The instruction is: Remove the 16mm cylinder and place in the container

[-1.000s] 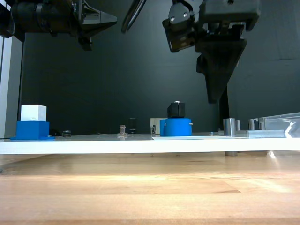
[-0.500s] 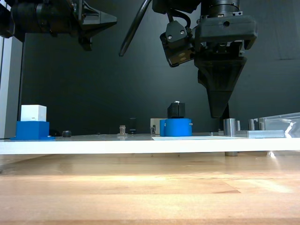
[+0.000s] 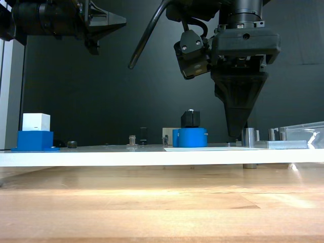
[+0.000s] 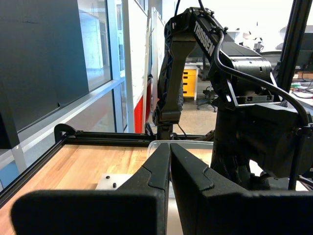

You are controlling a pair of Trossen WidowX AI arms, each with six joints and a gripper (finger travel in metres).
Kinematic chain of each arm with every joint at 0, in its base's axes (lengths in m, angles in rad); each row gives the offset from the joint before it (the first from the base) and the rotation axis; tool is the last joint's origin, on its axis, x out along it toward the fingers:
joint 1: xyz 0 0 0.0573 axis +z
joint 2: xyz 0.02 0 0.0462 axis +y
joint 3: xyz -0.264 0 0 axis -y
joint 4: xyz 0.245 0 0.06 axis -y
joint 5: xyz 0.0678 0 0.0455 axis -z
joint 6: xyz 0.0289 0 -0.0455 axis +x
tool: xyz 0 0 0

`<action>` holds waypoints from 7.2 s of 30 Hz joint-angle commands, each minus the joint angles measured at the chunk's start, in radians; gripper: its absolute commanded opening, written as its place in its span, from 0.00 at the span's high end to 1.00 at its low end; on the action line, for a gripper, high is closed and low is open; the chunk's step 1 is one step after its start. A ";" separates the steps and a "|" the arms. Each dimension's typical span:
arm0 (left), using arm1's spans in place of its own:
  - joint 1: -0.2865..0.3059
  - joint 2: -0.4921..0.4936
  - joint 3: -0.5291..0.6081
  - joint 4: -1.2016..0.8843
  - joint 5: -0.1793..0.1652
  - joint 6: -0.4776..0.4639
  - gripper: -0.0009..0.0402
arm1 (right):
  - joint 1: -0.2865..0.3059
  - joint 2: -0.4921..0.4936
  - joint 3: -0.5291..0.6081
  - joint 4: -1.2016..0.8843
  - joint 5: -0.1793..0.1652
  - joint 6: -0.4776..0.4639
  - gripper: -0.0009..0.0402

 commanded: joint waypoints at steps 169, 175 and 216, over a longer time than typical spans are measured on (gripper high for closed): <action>0.000 0.000 0.000 -0.001 0.000 0.000 0.98 | 0.030 -0.134 -0.027 -0.055 0.000 -0.127 0.93; 0.000 0.000 0.000 -0.001 0.000 0.000 0.98 | 0.028 -0.177 0.021 -0.127 0.000 -0.127 0.93; 0.000 0.000 0.000 0.000 0.000 0.000 0.98 | 0.033 -0.385 -0.095 -0.189 0.000 -0.125 0.93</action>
